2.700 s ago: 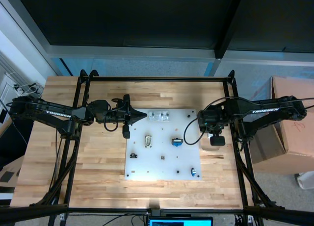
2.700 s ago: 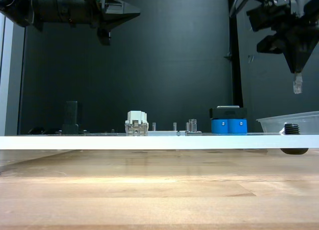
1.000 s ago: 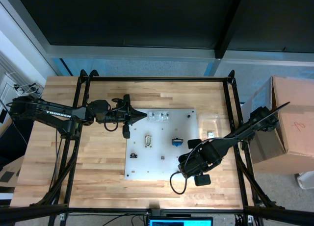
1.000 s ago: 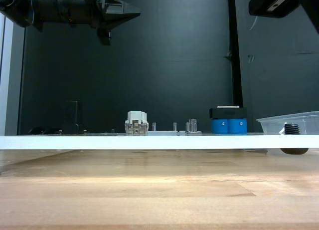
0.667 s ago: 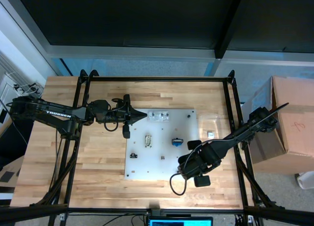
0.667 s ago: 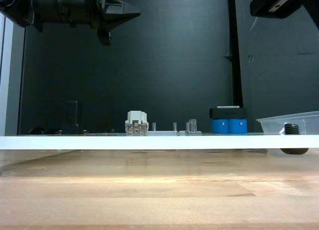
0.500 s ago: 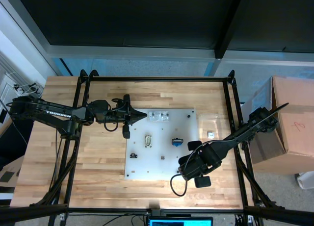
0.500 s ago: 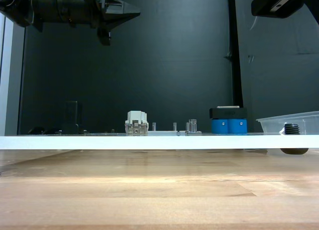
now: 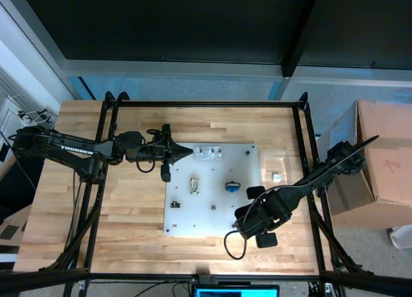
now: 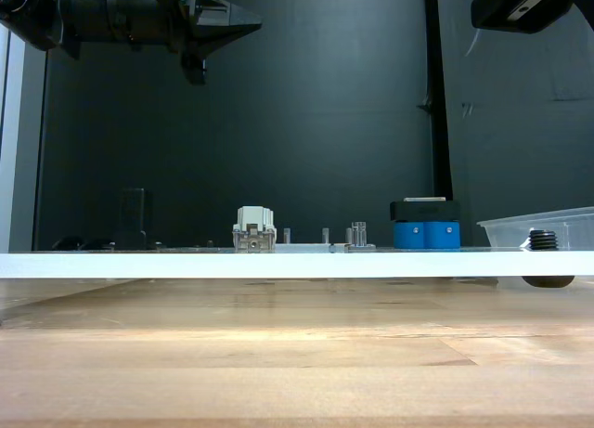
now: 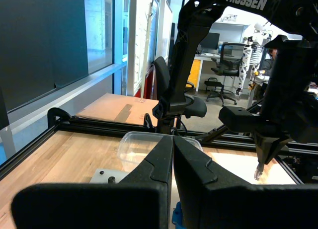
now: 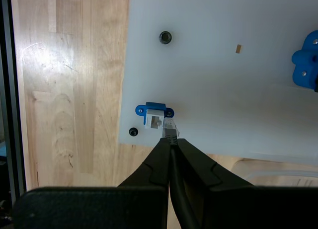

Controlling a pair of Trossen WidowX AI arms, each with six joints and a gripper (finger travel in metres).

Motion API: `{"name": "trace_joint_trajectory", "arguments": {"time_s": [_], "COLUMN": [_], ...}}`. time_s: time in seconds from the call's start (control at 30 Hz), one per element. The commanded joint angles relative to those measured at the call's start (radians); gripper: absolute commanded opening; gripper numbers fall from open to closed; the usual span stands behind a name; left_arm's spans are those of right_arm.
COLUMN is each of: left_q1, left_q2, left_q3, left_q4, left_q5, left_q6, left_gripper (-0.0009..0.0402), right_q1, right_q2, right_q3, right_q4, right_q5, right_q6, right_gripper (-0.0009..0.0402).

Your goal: Pick the RJ45 connector and install on the taskboard

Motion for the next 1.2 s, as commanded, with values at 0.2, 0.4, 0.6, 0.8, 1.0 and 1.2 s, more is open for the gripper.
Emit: {"name": "trace_joint_trajectory", "arguments": {"time_s": [0.2, 0.4, 0.6, 0.8, 1.0, 1.2], "left_q1": [0.000, 0.000, 0.000, 0.000, 0.000, 0.000], "left_q2": [0.000, 0.000, 0.000, 0.000, 0.000, 0.000], "left_q3": [0.000, 0.000, 0.000, 0.000, 0.000, 0.000], "left_q4": [0.000, 0.000, 0.000, 0.000, 0.000, 0.000], "left_q5": [0.000, 0.000, 0.000, 0.000, 0.000, 0.000], "left_q6": [0.000, 0.000, 0.000, 0.000, 0.000, 0.000], "left_gripper": [0.0000, 0.0000, 0.0000, 0.0000, 0.0000, 0.0000], "right_q1": [0.019, 0.027, 0.032, 0.036, 0.042, 0.046], "right_q2": [0.000, 0.000, 0.000, 0.000, 0.000, 0.000], "right_q3": [-0.041, -0.055, -0.071, -0.085, -0.126, -0.145], "right_q4": [0.060, 0.076, 0.098, 0.116, 0.145, 0.159], "right_q5": [0.000, 0.000, 0.000, -0.001, -0.007, -0.007], "right_q6": [0.020, 0.021, 0.021, 0.031, 0.051, 0.066], "right_gripper": [0.0000, 0.0000, 0.0000, 0.0000, 0.0000, 0.0000]}}
